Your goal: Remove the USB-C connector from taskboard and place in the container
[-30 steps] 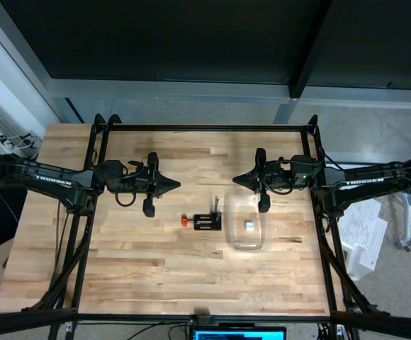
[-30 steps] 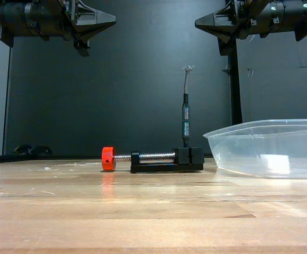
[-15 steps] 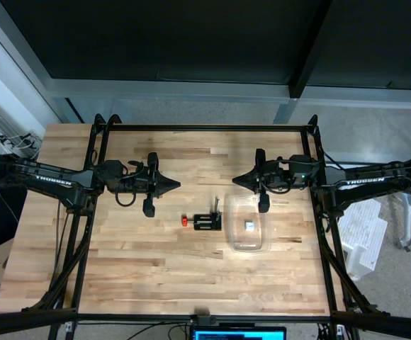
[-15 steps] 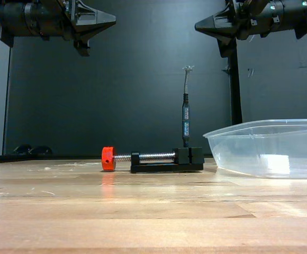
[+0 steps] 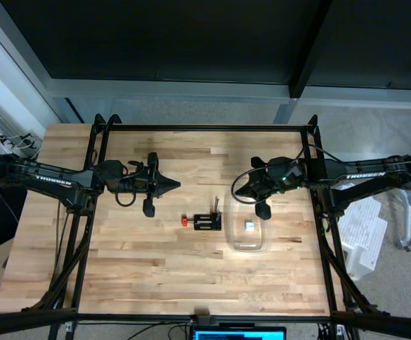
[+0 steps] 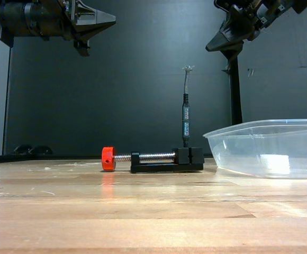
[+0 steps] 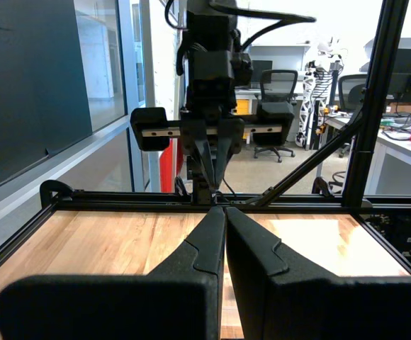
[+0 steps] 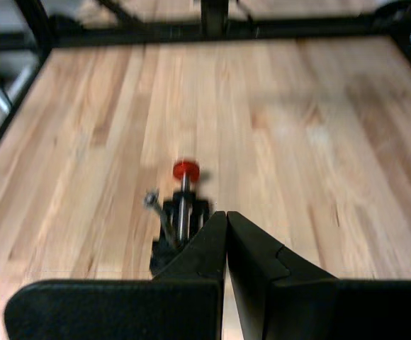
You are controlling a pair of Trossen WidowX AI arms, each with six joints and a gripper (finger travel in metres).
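The taskboard point(image 5: 204, 222) is a small black fixture with a red knob point(image 6: 107, 158), lying mid-table. The USB-C connector point(image 6: 186, 114) stands upright from its right end as a thin pale stick point(image 5: 217, 205). Just right of it lies the clear container point(image 5: 248, 230). My right gripper point(image 5: 235, 193) is shut and empty, tilted downward, high above and behind the fixture point(image 8: 181, 212). In its wrist view the connector point(image 8: 156, 205) leans beside the fixture. My left gripper point(image 5: 175, 185) hangs shut and empty, high up to the left point(image 6: 114, 20).
A small white square bit point(image 5: 249, 226) lies inside the container. A black frame point(image 5: 205, 128) borders the back and sides of the wooden table. The left wrist view looks across at the right arm point(image 7: 209, 106).
The right arm has swung forward and tilted its gripper down toward the taskboard. The left arm, taskboard and container have not moved.
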